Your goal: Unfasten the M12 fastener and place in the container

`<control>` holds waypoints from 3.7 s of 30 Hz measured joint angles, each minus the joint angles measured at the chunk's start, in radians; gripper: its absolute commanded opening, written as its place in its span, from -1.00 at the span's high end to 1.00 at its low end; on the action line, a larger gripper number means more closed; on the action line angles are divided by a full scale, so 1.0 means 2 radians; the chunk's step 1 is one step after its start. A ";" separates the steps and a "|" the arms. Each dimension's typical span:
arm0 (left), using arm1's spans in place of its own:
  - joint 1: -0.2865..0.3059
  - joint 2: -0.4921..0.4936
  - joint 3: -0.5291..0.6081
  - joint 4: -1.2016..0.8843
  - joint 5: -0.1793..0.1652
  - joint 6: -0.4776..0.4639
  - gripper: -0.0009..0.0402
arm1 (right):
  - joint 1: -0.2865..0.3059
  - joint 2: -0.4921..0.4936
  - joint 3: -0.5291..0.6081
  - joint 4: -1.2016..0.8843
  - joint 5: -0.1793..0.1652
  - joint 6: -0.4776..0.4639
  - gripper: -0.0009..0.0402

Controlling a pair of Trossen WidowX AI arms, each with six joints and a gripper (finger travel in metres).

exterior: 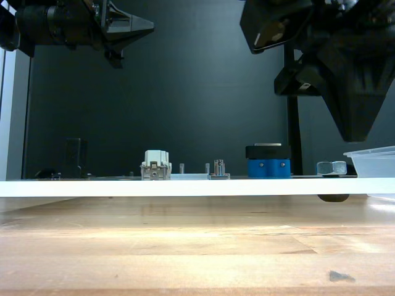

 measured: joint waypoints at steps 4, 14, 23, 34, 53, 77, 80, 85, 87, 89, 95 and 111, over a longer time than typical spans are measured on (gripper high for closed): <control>0.000 0.000 0.000 0.000 0.000 0.000 0.96 | 0.001 0.004 -0.003 0.022 -0.023 0.000 0.96; 0.000 0.000 0.000 0.000 0.000 0.000 0.96 | 0.002 0.019 -0.017 0.062 -0.028 -0.006 0.96; 0.000 0.000 0.000 0.000 0.000 0.000 0.96 | 0.004 0.018 -0.016 0.015 0.135 0.048 0.96; 0.000 0.000 0.000 0.000 0.000 0.000 0.96 | 0.003 0.009 -0.015 0.009 0.089 0.053 0.96; 0.000 0.000 0.000 0.000 0.000 0.000 0.96 | 0.008 0.014 -0.015 0.056 -0.025 0.050 0.96; 0.000 0.000 0.000 0.000 0.000 0.000 0.96 | 0.010 0.015 0.001 -0.042 0.120 0.066 0.96; 0.000 0.000 0.000 0.000 0.000 0.000 0.96 | 0.010 0.012 0.002 -0.039 0.100 0.066 0.96; 0.000 0.000 0.000 0.000 0.000 0.000 0.96 | 0.011 0.012 0.011 -0.029 0.031 0.066 0.96; 0.000 0.000 0.000 0.000 0.000 0.000 0.96 | 0.011 0.012 0.014 -0.014 -0.002 0.065 0.96; 0.000 0.000 0.000 0.000 0.000 0.000 0.96 | 0.011 0.012 0.015 0.000 -0.029 0.065 0.96; 0.000 0.000 0.000 0.000 0.000 0.000 0.96 | 0.013 0.016 0.015 0.013 -0.035 0.058 0.96; 0.000 0.000 0.000 0.000 0.000 0.000 0.96 | 0.011 0.028 -0.011 0.058 -0.023 0.032 0.96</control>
